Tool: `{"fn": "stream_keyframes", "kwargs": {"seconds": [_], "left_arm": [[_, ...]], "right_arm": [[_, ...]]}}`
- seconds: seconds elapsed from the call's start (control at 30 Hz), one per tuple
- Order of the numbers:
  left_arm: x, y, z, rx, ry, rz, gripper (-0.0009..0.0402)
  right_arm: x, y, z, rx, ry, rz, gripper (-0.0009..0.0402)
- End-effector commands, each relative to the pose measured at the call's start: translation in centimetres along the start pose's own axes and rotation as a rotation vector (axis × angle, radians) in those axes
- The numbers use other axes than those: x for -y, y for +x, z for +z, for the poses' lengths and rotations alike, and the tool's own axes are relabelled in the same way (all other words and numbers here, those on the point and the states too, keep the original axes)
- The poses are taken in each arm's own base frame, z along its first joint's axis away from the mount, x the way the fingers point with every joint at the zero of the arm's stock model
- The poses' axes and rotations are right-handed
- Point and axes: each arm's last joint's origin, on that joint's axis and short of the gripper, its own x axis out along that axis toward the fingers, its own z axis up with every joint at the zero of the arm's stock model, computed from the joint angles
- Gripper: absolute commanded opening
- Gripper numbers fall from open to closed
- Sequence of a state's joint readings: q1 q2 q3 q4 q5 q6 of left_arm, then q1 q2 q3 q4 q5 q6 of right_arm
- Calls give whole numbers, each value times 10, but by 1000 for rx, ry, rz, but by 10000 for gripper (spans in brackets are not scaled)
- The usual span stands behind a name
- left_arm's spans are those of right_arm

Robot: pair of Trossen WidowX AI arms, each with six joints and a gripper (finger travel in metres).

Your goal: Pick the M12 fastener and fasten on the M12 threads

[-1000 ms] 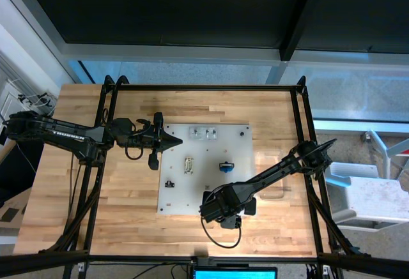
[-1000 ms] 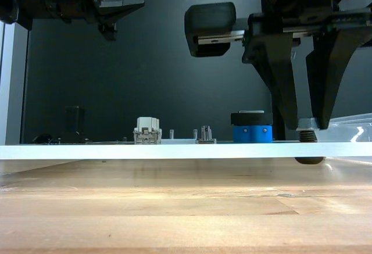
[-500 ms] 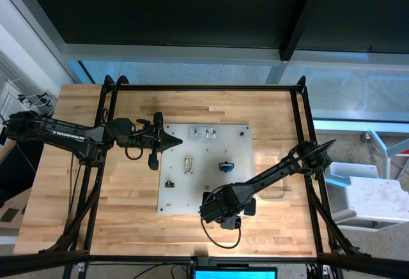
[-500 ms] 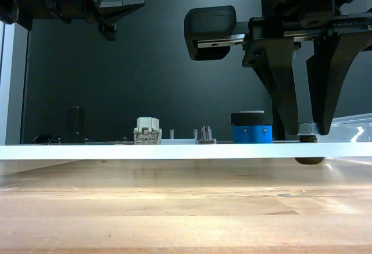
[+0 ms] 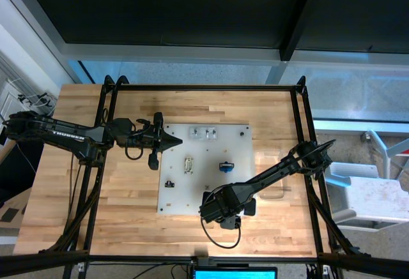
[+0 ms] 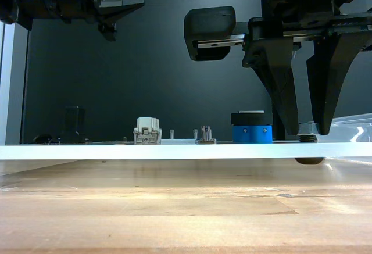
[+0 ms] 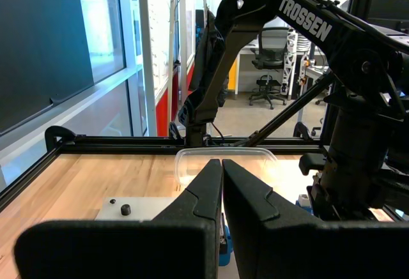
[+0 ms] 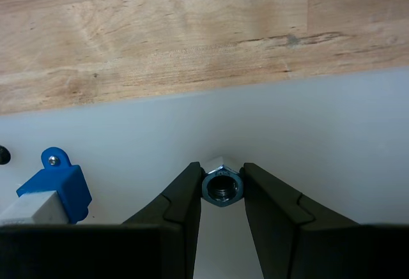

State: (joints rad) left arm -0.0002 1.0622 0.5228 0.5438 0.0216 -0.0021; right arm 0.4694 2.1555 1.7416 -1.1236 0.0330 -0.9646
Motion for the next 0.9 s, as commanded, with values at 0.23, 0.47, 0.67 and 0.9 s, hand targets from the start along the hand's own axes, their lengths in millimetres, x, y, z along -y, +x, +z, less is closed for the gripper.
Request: {"fn": "stream_keyframes", "kwargs": {"seconds": [0.23,0.47,0.67,0.9], "left_arm": [[0,0,0,0,0,0,0],[0,0,0,0,0,0,0],[0,0,0,0,0,0,0],[0,0,0,0,0,0,0]], "right_arm": [[1,0,0,3,282,-4,29],[1,0,0,5,649,-4,30],[1,0,0,9,1028,-4,29],[1,0,0,11,1461,-3,29]]}}
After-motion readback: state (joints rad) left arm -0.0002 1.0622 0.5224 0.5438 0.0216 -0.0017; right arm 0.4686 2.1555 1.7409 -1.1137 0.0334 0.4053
